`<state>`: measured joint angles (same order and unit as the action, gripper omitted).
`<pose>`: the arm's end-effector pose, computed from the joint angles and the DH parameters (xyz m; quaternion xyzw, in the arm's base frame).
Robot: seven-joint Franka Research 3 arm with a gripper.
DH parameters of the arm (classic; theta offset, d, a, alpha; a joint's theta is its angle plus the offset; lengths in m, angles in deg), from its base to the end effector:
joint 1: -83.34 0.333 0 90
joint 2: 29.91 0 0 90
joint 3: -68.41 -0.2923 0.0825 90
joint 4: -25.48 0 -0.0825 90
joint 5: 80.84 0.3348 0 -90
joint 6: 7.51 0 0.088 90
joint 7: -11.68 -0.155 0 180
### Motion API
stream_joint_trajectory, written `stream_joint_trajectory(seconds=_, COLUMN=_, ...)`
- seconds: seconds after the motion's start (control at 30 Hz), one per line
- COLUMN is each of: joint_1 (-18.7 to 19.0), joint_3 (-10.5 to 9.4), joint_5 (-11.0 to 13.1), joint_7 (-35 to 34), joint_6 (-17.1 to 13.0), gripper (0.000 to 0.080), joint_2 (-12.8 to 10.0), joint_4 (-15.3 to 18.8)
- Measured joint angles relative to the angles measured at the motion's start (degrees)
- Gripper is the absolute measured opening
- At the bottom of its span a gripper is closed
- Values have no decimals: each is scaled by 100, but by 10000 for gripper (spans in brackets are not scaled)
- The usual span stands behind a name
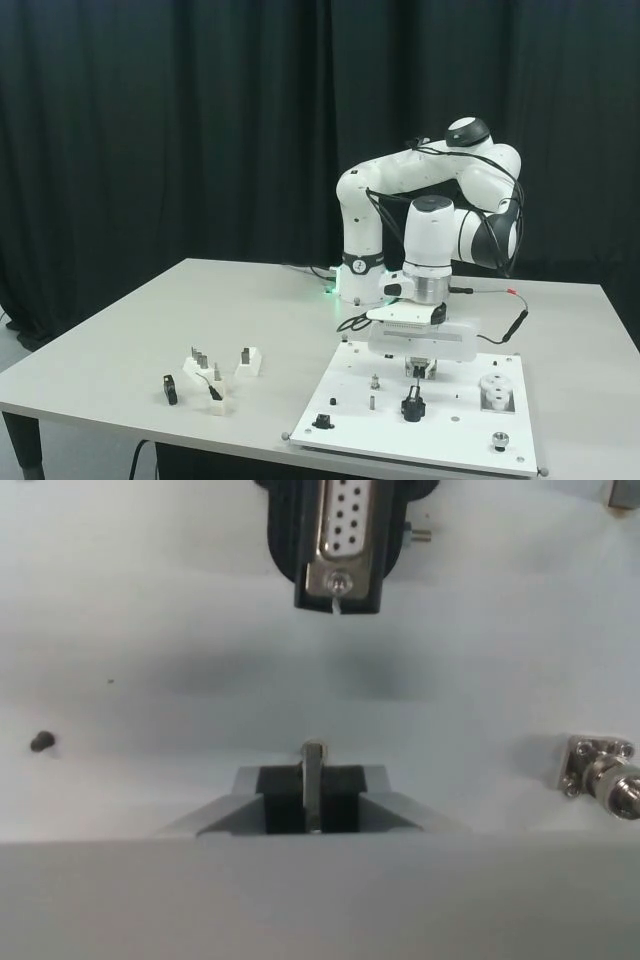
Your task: Insert square peg 1.
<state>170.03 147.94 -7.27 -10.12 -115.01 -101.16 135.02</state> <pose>0.5201 0.2109 0.1907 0.9383 -0.3452 0.0165 0.0136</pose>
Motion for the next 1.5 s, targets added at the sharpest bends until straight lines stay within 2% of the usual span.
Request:
stream_joint_trajectory(seconds=0.93, joint_1=75, joint_3=-4, joint_5=-39, joint_7=0, joint_6=-173, gripper=30, joint_2=1, joint_4=133)
stream_joint_trajectory(seconds=1.5, joint_1=144, joint_3=-9, joint_5=-39, joint_7=0, joint_6=-177, gripper=30, joint_2=29, joint_4=152)
